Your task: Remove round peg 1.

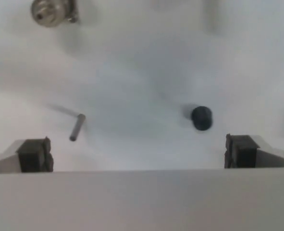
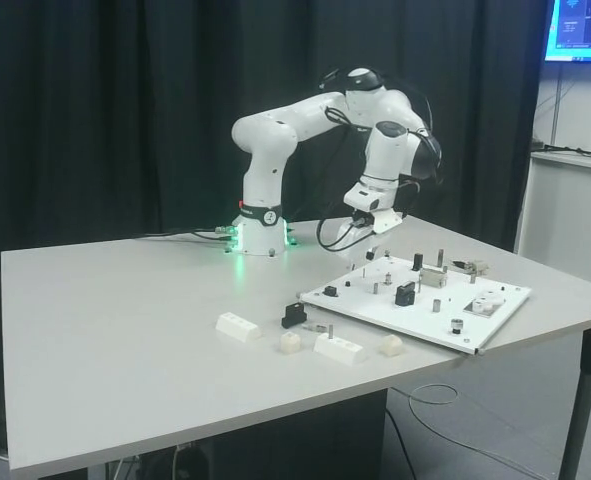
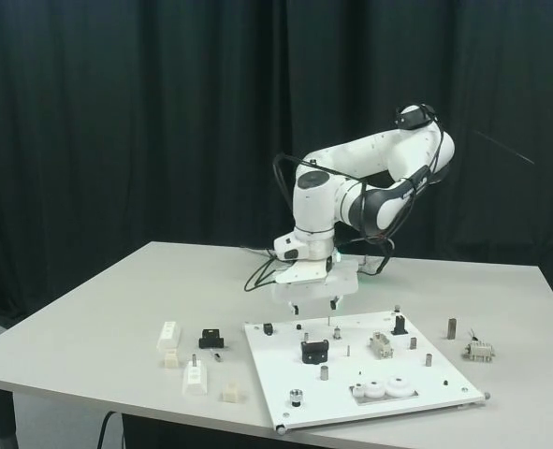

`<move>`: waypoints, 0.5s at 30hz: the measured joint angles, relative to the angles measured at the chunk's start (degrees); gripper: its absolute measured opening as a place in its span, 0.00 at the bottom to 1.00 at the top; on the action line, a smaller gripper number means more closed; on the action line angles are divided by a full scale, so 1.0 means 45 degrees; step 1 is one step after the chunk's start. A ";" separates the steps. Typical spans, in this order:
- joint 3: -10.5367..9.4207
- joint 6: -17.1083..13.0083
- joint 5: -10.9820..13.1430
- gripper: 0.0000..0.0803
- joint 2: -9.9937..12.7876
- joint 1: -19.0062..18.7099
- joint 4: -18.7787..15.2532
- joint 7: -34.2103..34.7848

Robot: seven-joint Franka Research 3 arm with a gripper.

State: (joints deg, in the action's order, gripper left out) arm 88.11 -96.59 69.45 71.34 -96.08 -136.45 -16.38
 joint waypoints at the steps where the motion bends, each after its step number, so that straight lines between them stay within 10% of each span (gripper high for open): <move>1: -0.0013 -0.0099 0.0013 1.00 -0.0001 -0.0141 -0.0086 0.0018; 15: -0.0225 -0.0799 0.0070 1.00 -0.0026 -0.1370 -0.0636 0.1148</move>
